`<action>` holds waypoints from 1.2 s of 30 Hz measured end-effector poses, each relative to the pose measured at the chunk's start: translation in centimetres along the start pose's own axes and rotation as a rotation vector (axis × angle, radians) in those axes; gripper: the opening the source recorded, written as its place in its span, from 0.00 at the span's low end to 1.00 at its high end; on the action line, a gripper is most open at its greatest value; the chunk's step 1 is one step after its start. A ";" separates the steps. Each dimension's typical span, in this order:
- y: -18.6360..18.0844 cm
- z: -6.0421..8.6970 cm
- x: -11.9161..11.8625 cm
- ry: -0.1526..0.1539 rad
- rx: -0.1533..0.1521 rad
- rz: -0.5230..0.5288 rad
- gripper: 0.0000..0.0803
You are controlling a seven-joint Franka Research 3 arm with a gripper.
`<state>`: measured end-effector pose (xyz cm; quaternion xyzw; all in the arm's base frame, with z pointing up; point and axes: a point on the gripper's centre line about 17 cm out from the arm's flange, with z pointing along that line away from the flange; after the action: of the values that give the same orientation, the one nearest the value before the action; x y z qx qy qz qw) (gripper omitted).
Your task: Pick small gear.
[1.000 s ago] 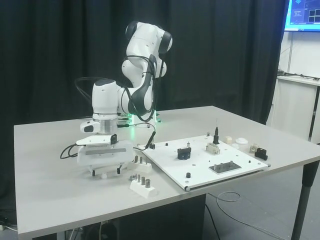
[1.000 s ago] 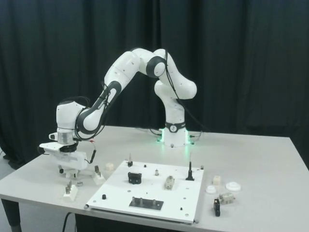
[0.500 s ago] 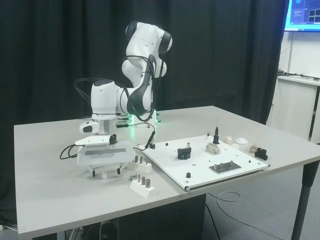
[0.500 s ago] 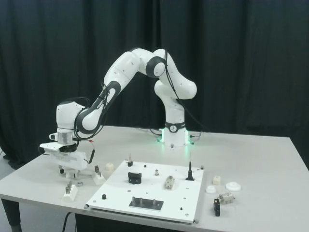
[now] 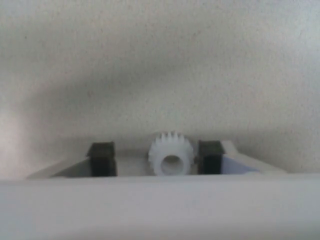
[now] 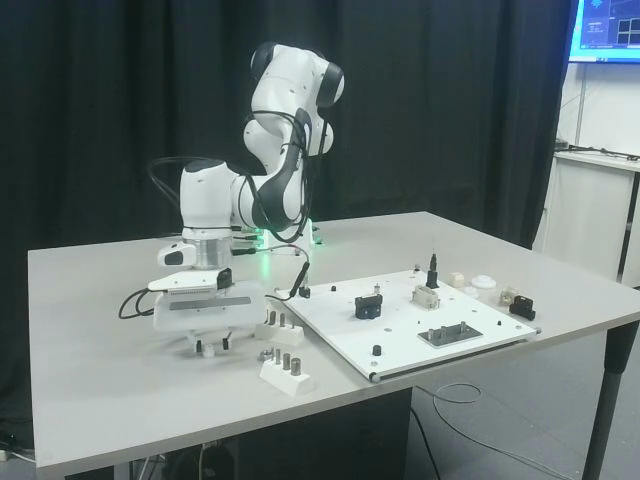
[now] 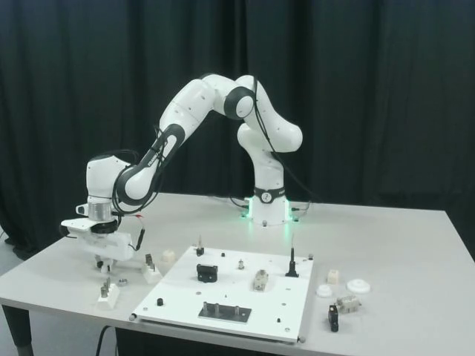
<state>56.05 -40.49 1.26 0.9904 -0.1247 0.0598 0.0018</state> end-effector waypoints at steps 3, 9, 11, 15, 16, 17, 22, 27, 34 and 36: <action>0.0 0.0 0.1 0.003 0.001 0.004 0.41; 0.1 0.0 0.1 0.006 0.001 0.007 0.41; 0.1 0.0 0.1 0.007 0.000 0.007 0.41; 0.1 0.0 0.1 0.007 -0.001 0.008 0.18; 0.1 0.0 0.1 0.007 -0.001 0.008 0.18; 0.2 0.0 0.1 0.007 -0.001 0.008 0.18; 0.2 0.0 0.1 0.006 -0.003 0.007 0.18; 0.2 -0.3 0.2 0.003 -0.008 -0.005 0.18; 0.2 -1.3 0.5 -0.006 -0.011 -0.023 0.18; 0.2 -1.7 0.5 -0.009 -0.010 -0.023 0.18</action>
<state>56.30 -40.73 3.00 0.9920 -0.1137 0.0545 0.0070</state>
